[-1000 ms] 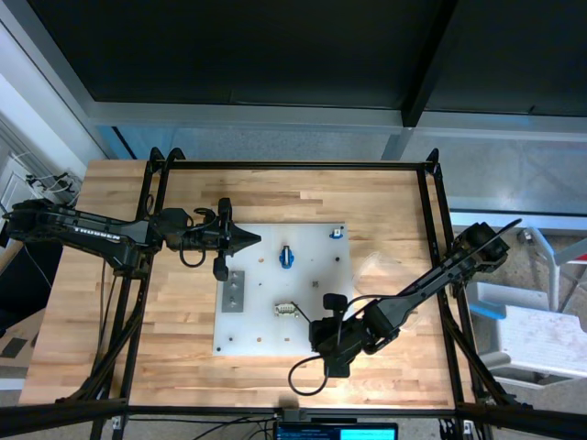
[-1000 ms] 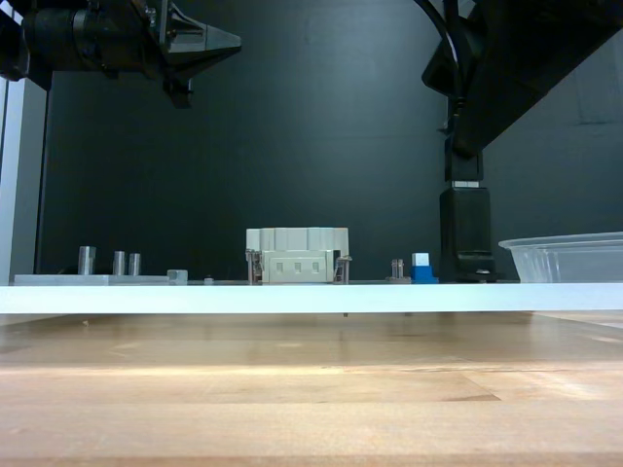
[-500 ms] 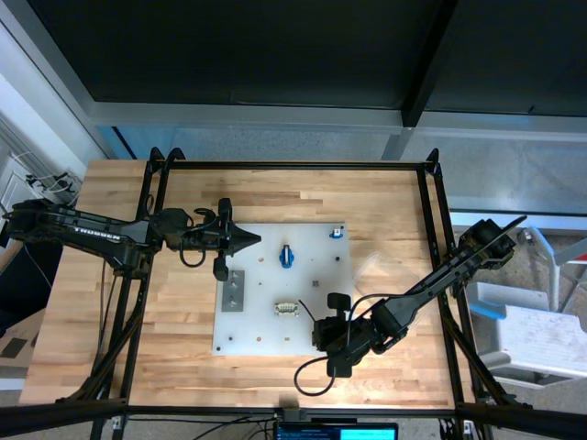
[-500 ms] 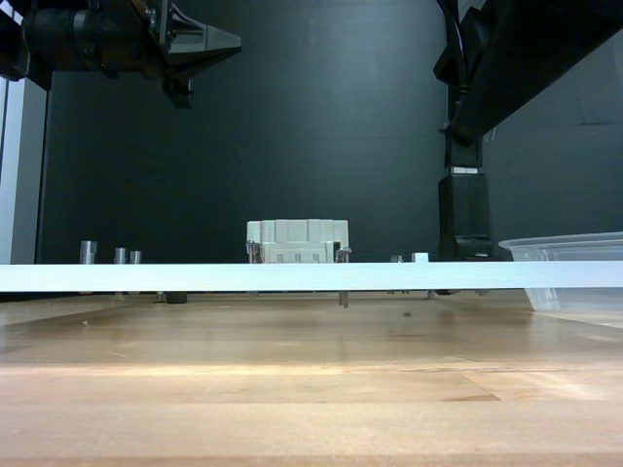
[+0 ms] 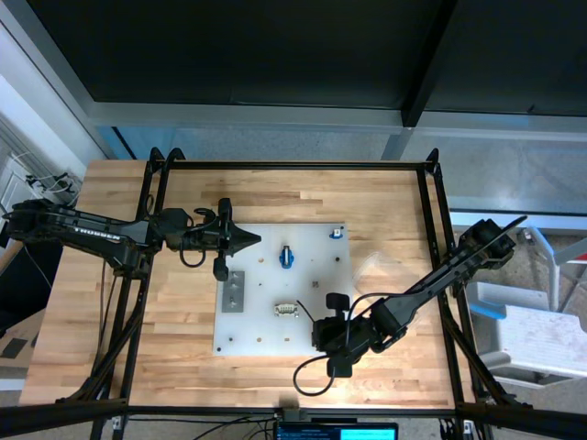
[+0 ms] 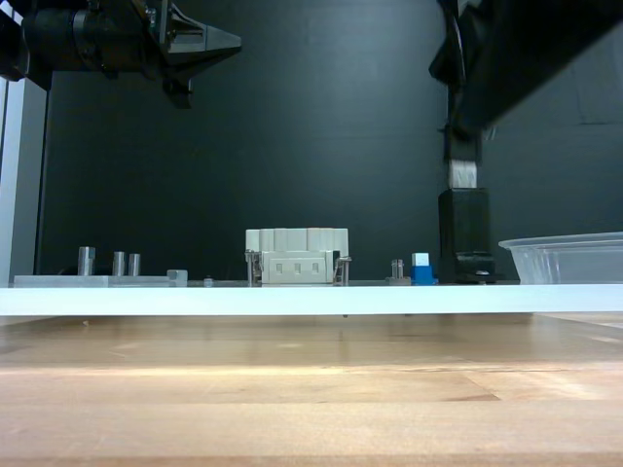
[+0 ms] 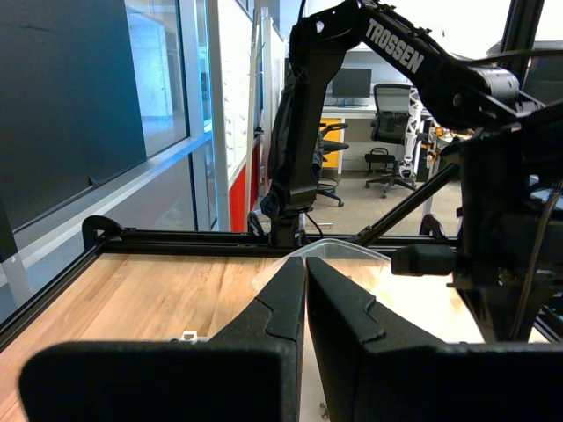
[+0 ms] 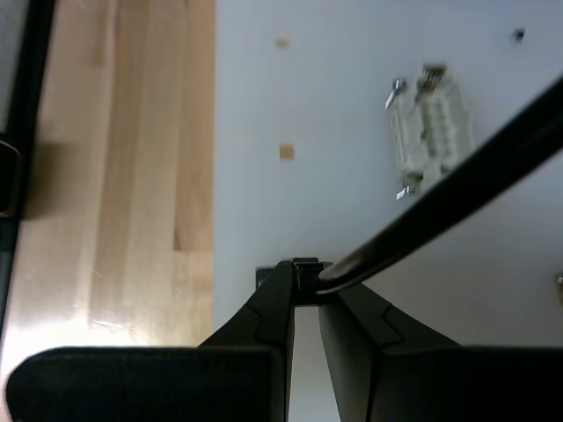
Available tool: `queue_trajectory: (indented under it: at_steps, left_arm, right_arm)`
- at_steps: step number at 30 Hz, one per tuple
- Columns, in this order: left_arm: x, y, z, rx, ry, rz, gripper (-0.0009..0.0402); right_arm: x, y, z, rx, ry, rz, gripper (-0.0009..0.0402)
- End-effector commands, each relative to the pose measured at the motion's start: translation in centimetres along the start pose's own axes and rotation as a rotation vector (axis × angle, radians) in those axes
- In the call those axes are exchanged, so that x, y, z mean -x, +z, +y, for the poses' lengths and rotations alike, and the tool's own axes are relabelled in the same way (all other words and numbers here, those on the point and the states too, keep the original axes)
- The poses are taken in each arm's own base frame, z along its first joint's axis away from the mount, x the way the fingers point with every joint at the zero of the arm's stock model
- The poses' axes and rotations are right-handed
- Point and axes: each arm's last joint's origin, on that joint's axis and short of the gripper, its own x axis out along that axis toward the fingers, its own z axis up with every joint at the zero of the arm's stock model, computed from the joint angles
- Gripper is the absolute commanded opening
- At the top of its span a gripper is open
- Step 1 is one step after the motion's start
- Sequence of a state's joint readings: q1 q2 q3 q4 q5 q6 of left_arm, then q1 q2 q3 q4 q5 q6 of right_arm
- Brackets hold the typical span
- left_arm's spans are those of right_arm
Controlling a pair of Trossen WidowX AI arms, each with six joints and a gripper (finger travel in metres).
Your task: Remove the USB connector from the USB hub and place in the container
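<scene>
High view looks down on the wooden table (image 5: 183, 348) with the white task board (image 5: 312, 247) lying on it. The left arm (image 5: 83, 229) reaches in from the left, and the left gripper (image 7: 305, 264) hangs well above the board's far left corner, its fingers pressed together on nothing. The right arm (image 5: 440, 275) slants in from the right, and the right gripper (image 8: 306, 278) points down over the board's near right part. Its fingers are pinched narrowly on the small dark plug of the USB connector (image 8: 422, 204), whose black cable runs from the fingers toward the pale multi-pin socket (image 5: 287, 311). The container (image 6: 569, 261) sits on the table just right of the board, apart from the connector. Low view shows a silver stretch of the plug under the right gripper, meeting the top of the upright black USB hub (image 6: 464, 233). A grey metal block (image 5: 236, 291) and a small blue part (image 5: 286, 257) stand on the board.
</scene>
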State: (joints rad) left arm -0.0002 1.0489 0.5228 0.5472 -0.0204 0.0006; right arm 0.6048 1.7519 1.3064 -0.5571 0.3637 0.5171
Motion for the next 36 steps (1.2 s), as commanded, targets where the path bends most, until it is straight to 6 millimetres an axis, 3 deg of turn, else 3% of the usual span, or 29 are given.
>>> queue_trajectory:
  at_steps: [1, 11, 24, 36]
  left_arm:
    - [0.0, 0.0, 0.0, 0.000, 0.000, 0.000, 0.0001]
    - [0.0, 0.0, 0.0, 0.000, 0.000, 0.000, 0.0001]
    - [0.0, 0.0, 0.0, 0.000, 0.000, 0.000, 0.0001]
    - [0.0, 0.0, 0.0, 0.000, 0.000, 0.000, 0.0001]
  right_arm:
    - [-0.1, 0.1, -0.2, 0.018, 0.000, 0.036, 0.0000]
    - [0.7, 0.9, -0.5, 0.033, 0.005, 0.080, 0.0000]
    - [3.1, 1.3, -1.2, -0.020, 0.023, 0.099, 0.0000]
    - [5.8, -1.2, -3.6, -0.113, -0.002, 0.136, 0.0000]
